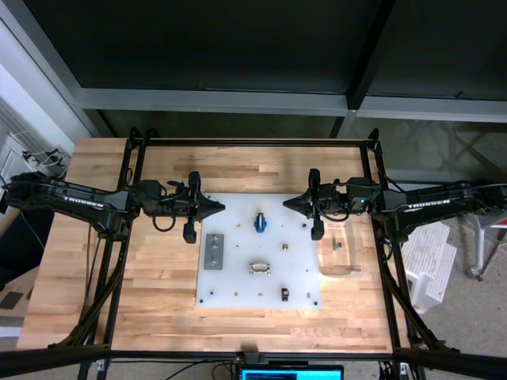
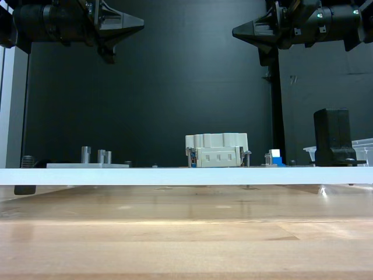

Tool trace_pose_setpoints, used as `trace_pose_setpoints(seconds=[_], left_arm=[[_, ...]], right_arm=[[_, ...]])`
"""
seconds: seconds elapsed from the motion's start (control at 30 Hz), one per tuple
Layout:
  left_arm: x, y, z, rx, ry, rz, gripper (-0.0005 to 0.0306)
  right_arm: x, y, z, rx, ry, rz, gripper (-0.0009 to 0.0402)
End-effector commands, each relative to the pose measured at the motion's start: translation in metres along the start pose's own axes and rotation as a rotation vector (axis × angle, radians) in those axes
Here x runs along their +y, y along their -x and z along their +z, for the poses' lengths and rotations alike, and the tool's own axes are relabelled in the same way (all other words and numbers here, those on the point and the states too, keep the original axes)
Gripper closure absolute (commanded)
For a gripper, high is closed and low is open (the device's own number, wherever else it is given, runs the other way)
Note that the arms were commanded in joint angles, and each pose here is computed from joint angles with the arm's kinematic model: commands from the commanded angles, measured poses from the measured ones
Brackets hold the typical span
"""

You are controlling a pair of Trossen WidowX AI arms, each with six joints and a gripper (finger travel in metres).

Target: Pick the 16mm bar and install on taskboard

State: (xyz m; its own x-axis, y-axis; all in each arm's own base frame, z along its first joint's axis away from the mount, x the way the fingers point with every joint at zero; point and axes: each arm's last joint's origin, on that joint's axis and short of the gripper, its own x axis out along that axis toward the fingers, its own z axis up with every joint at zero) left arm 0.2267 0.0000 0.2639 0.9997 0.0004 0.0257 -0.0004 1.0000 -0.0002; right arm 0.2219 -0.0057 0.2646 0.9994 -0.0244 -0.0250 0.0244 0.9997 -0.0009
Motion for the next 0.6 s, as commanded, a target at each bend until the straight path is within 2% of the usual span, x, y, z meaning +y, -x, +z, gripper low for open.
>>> trace_pose_setpoints(seconds=[0.03, 0.33, 0.47, 0.6], left_arm=[[0.0000, -0.0001, 0.0000, 0.000, 0.000, 0.000, 0.0300], [0.0000, -0.0001, 0.0000, 0.000, 0.000, 0.000, 0.0300], [0.0000, -0.0001, 0.0000, 0.000, 0.000, 0.000, 0.0300], [0.0001, -0.0001, 0.0000, 0.000, 0.000, 0.000, 0.0300]], right_arm=[[0.0001, -0.0001, 0.0001, 0.000, -0.001, 0.001, 0.0393], [0.0001, -0.0001, 0.0000, 0.000, -0.002, 0.001, 0.0393], [0.0002, -0.0001, -0.0004, 0.005, -0.046, 0.004, 0.0393], [0.0005, 0.0008, 0.0006, 0.007, -0.056, 0.003, 0.0393]])
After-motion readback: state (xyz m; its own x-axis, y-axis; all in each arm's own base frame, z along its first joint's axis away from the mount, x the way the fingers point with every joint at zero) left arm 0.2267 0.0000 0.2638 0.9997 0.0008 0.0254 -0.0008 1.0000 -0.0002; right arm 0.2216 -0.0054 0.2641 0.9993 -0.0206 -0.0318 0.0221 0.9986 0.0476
